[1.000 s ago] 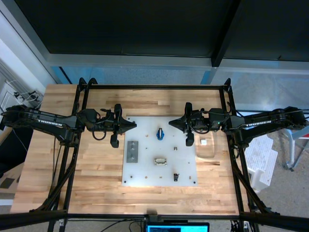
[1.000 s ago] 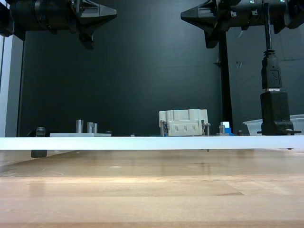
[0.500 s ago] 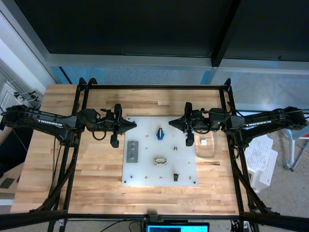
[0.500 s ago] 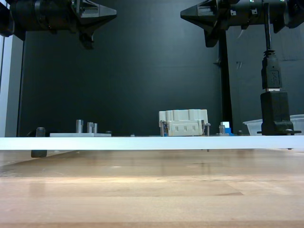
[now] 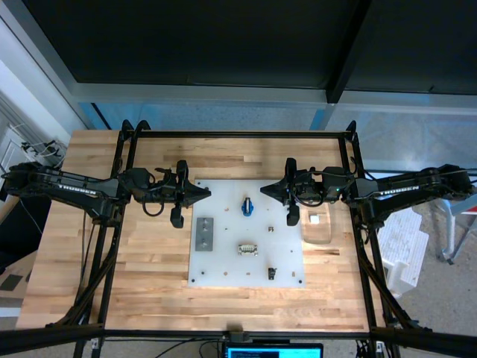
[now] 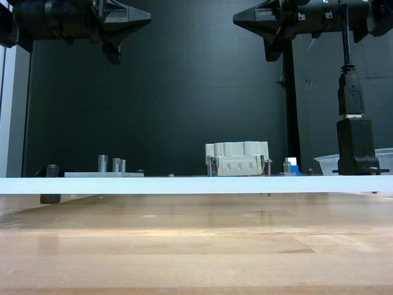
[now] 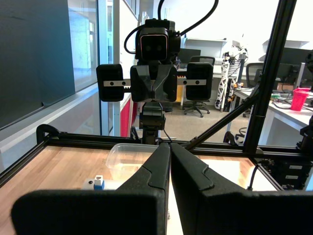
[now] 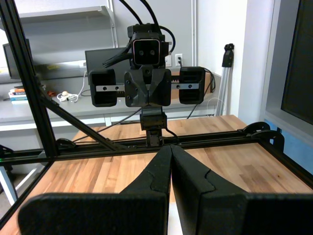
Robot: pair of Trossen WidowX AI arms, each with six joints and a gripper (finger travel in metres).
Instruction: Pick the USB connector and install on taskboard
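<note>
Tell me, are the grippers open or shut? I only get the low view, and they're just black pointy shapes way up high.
Observer: The left wrist view shows the left gripper shut, its fingers pressed together with nothing between them.
Operator: And the other one?
Observer: The right gripper is shut and empty too, as its own wrist view shows.
Operator: Are they over the white board?
Observer: Yes. In the high view both tips hang over the far edge of the taskboard, pointing at each other, the left one near its far left corner.
</note>
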